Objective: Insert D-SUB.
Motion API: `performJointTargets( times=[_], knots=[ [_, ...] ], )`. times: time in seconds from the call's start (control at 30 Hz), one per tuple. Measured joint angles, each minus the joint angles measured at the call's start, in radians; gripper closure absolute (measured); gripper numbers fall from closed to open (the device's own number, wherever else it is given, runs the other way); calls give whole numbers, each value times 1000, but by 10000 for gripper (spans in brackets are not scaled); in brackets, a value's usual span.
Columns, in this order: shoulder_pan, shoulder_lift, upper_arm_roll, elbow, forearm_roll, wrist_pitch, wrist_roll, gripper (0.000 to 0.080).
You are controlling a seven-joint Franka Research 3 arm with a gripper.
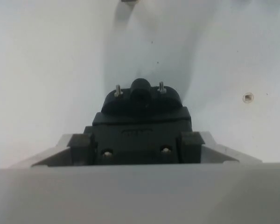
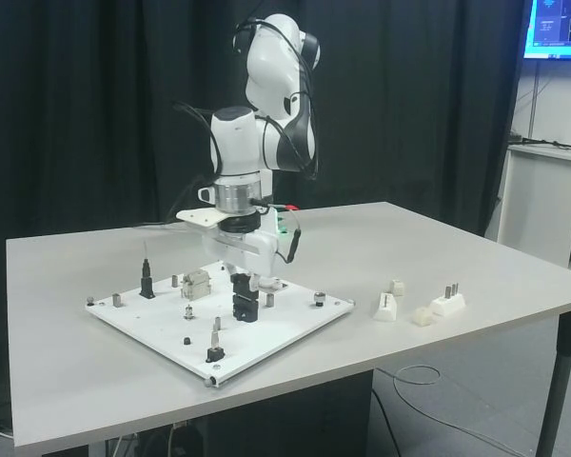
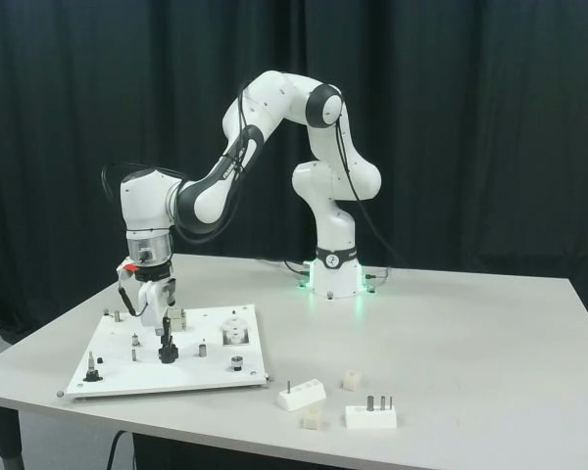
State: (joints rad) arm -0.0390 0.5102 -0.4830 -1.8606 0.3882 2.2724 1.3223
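Note:
A black D-SUB connector (image 1: 140, 116) with two metal screws on top stands between my fingertips in the wrist view. My gripper (image 1: 136, 149) is shut on it, with a black pad (image 1: 81, 149) pressed against each side. In the first room view the gripper (image 2: 240, 284) points straight down over the white board (image 2: 300, 319). The connector (image 2: 243, 307) reaches down to the board's surface near its middle. The second room view shows the gripper (image 3: 164, 328) and connector (image 3: 167, 350) on the board (image 3: 206, 380). The connector's underside is hidden.
The board also carries a black post (image 2: 147, 282), a grey block (image 2: 196, 284), a small black fixture (image 2: 214, 352) and metal pegs. White blocks (image 2: 386, 307) (image 2: 448, 302) lie on the grey table (image 2: 438, 248) to the right of the board.

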Motion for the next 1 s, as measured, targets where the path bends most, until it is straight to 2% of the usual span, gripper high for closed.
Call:
performJointTargets(
  times=[1.0],
  knots=[
    [0, 0, -2, 0, 8, -4, 41, 415]
  ],
)
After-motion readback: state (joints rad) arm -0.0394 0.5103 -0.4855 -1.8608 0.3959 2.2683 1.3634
